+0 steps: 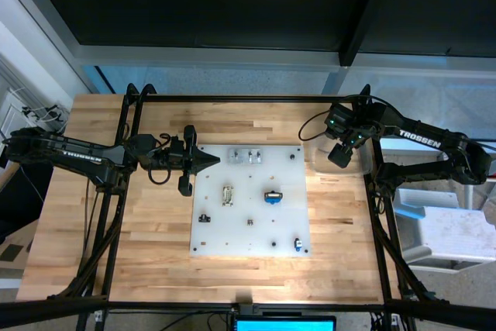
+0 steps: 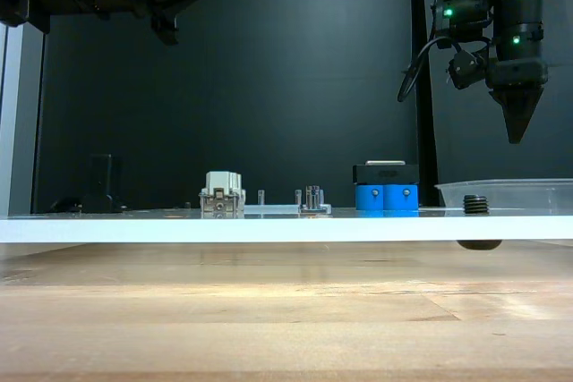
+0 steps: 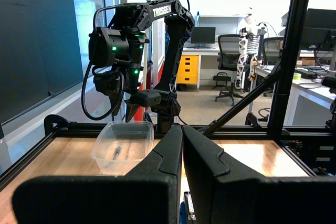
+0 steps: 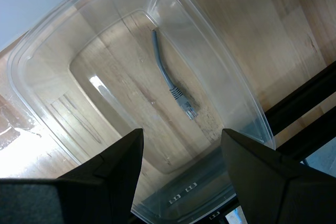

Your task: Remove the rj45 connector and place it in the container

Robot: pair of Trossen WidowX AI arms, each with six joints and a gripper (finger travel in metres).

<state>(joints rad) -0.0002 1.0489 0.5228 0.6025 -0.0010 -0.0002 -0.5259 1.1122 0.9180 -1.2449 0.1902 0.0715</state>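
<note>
The rj45 connector (image 4: 189,109), a small pale plug on a short grey cable stub, lies flat on the floor of the container (image 4: 231,85), touching no gripper. This clear tub (image 1: 319,162) sits on the wood just past the white board's far right corner. My right gripper (image 4: 181,135) hangs above it, open, with nothing between its fingers; the low view shows its tip (image 2: 517,127) well above the container's rim (image 2: 519,187). My left gripper (image 1: 215,160) is shut and empty, held level and high over the board's far left edge.
The white board (image 1: 232,230) carries a blue connector (image 1: 272,197), a beige-metal connector (image 1: 228,195), a small blue socket (image 1: 297,245) near its front right corner and some small fittings. Black frame rails run along the table's edges.
</note>
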